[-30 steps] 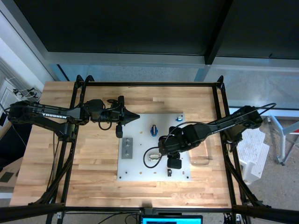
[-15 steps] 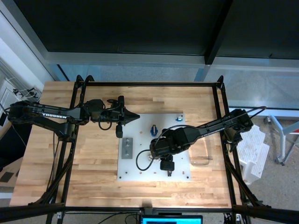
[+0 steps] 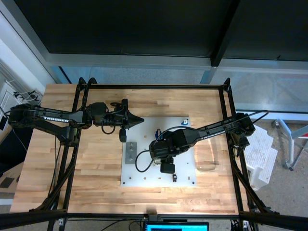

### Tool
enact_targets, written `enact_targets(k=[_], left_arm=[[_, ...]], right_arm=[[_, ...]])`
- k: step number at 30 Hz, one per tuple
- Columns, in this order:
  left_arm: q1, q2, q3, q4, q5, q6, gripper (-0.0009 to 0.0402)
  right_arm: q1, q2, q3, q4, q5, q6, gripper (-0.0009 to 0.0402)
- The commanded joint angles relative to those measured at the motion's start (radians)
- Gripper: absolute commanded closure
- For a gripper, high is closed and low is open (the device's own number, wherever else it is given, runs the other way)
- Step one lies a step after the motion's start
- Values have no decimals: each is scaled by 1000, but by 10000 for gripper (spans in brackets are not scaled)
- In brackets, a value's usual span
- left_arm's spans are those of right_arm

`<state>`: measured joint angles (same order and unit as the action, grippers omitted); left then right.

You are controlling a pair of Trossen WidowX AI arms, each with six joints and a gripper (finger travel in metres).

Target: Pick the HAN10E connector and install on the hub

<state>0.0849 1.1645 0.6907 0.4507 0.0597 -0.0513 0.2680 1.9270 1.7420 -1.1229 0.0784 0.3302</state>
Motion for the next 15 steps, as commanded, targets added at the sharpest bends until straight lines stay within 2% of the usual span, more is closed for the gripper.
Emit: enact_targets(k=[1,15], left_arm=[[0,0,0,0,0,0,393],[0,0,0,-1,0,0,393]], right_arm=[[-6,14,0,3,0,-2,364],[-27,52,1,23,0,-39,364]])
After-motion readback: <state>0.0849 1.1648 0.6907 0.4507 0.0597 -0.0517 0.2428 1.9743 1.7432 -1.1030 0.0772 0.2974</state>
